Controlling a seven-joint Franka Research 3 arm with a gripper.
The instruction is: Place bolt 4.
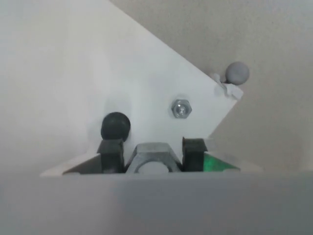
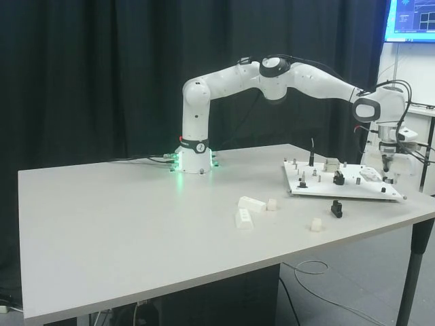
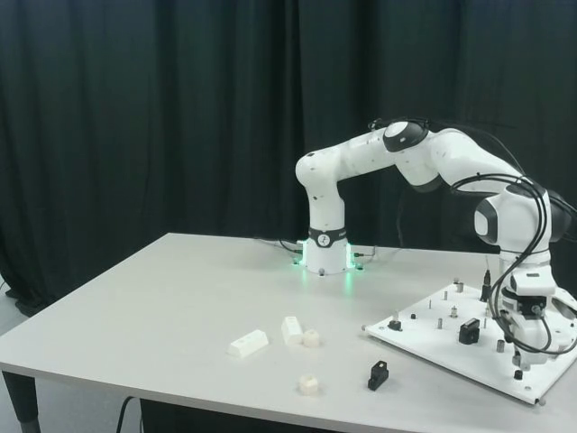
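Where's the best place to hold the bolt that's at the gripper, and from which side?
Take the bolt by its hex head, coming from straight above. The head's opposite flats give the two fingers parallel faces to press on. The gripper pinches it that way now, over the white board.

No legible text, label or number on any surface in view.
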